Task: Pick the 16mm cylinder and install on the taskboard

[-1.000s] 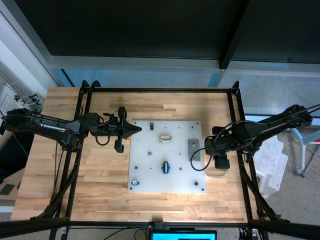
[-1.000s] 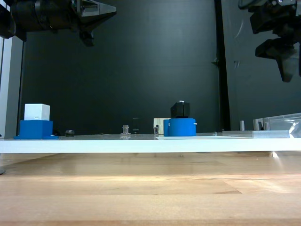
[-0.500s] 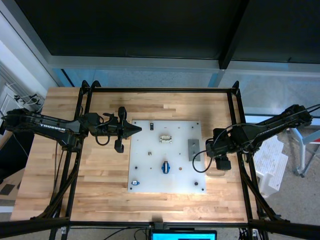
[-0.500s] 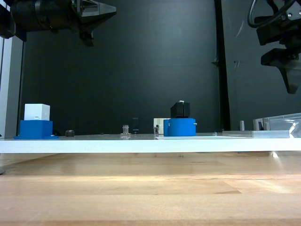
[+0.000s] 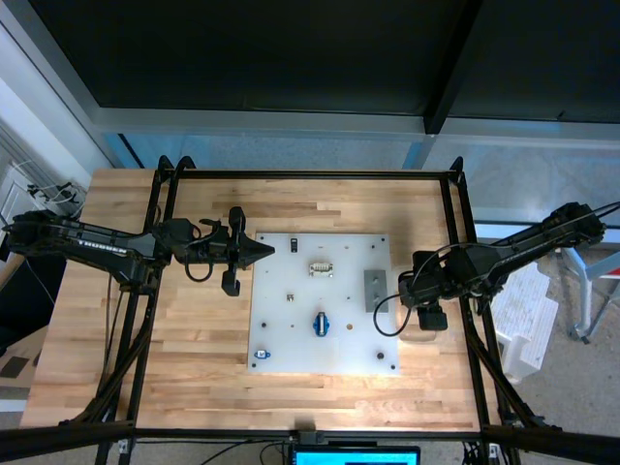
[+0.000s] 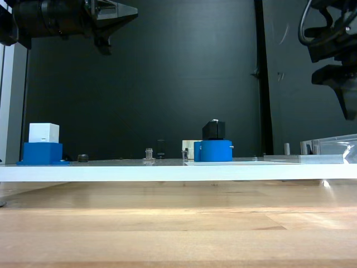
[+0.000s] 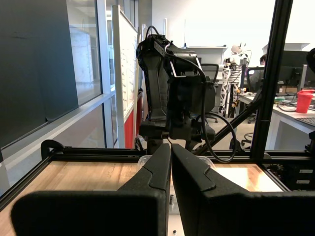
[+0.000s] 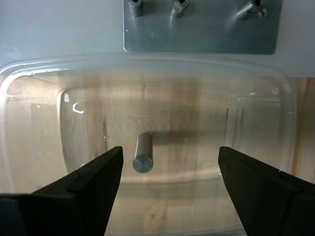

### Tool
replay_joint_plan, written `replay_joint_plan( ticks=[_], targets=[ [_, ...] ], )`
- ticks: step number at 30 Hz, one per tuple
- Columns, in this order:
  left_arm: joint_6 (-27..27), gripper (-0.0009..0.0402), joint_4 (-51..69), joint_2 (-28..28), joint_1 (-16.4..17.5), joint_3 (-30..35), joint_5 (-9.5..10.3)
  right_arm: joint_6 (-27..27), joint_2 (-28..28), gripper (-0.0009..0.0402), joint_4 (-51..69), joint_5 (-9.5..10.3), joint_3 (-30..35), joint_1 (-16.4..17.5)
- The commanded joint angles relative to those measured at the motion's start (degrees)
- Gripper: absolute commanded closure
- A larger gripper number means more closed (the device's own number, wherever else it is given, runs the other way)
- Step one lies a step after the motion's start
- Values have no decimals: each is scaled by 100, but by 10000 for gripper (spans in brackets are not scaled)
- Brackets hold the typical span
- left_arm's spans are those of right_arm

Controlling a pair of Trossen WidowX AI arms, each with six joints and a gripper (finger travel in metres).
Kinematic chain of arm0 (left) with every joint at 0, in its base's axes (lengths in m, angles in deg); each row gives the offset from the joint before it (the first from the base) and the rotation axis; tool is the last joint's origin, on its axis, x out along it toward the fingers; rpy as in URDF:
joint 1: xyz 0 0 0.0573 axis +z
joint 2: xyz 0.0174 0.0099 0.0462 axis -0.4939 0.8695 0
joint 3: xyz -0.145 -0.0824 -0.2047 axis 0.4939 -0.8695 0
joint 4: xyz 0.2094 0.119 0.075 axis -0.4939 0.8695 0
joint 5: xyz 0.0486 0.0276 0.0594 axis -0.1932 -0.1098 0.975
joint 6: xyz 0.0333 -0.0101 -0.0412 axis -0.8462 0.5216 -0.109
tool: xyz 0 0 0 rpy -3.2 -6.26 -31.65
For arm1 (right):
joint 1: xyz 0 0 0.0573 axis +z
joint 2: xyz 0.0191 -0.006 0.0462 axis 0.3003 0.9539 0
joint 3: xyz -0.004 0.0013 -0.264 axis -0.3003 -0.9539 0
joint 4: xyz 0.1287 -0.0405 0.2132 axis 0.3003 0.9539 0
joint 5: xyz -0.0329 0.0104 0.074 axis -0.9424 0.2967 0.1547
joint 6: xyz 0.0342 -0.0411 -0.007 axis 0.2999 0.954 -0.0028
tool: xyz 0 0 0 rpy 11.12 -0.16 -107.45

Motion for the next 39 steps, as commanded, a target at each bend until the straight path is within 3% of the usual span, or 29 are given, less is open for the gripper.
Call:
replay_joint_plan(
  ticks=[1,25,39],
  targets=[
    [0,392,-2,0,2,2,0,-11,70,123,-90,2,-76,31],
    [0,392,0,0,0,2,-2,-11,142,123,-942,9,-745,103],
    [0,392,-2,0,2,2,-2,-133,551,141,-1226,7,-918,103]
  ],
)
